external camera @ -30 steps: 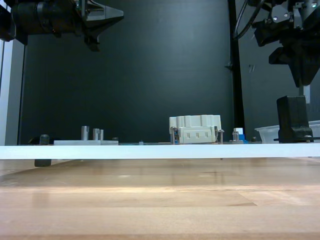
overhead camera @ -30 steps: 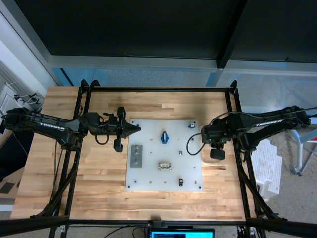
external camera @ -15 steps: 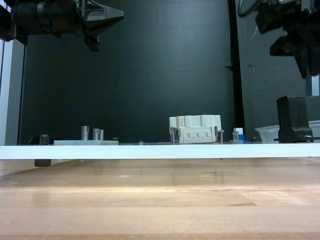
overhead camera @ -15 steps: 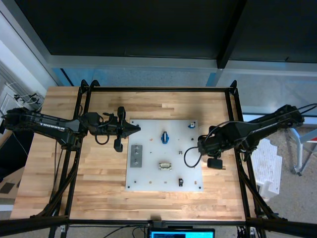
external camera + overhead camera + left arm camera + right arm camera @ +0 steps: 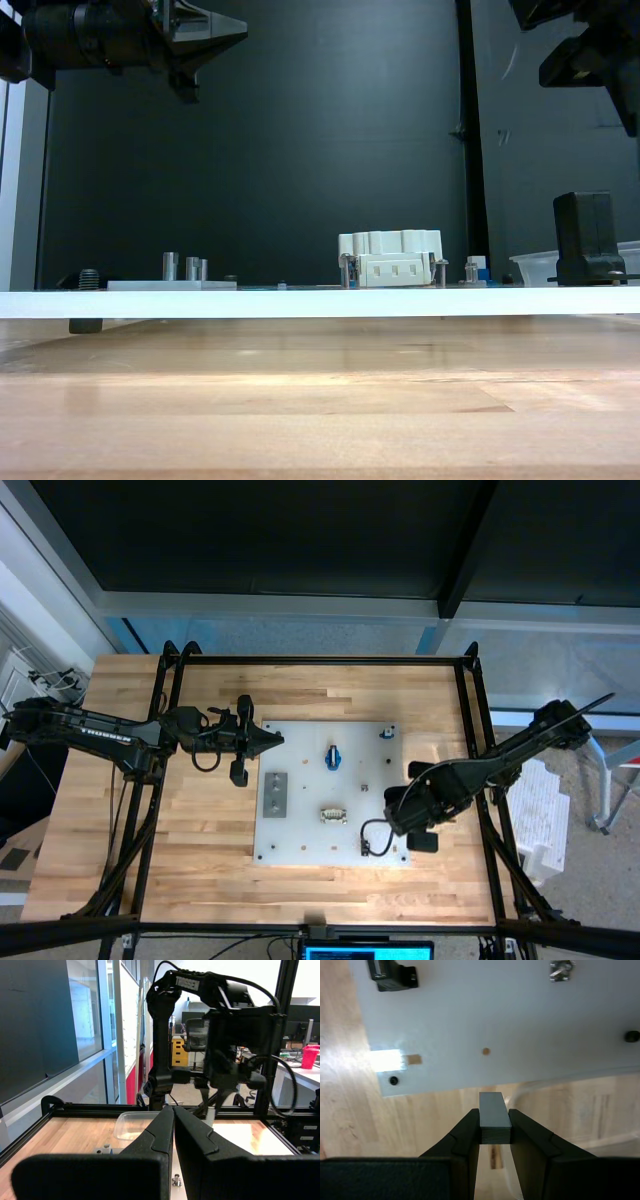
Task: Pick the 16mm bar and install on taskboard
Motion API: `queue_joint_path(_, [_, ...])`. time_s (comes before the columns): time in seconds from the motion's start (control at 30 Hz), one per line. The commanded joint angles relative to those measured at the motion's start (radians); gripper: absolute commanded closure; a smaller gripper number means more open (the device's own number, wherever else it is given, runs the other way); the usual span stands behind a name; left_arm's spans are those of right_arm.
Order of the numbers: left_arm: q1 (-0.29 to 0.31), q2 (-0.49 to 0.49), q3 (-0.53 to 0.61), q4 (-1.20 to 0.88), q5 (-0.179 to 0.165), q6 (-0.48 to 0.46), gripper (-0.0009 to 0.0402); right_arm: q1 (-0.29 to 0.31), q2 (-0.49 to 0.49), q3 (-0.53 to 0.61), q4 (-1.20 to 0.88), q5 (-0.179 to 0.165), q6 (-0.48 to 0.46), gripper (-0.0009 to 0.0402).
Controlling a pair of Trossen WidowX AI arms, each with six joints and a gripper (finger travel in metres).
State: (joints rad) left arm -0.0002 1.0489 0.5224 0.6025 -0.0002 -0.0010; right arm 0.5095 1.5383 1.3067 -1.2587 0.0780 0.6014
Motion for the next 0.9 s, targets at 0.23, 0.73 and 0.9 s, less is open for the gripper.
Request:
queue_joint_path(0.23, [0.0,0.0,0.0,0.0,0.0,0.0,0.0393,0.059,0.107,0.071,0.038,0.0,0.039,0.0389])
queue_joint_path(0.73, [0.0,0.0,0.0,0.0,0.0,0.0,0.0393,0.1,0.2,0.103,0.101,0.0,0.096,0.0389])
queue_joint_path(0.9, [0.0,0.0,0.0,0.0,0.0,0.0,0.0393,0.104,0.217,0.102,0.102,0.0,0.095,0.0389])
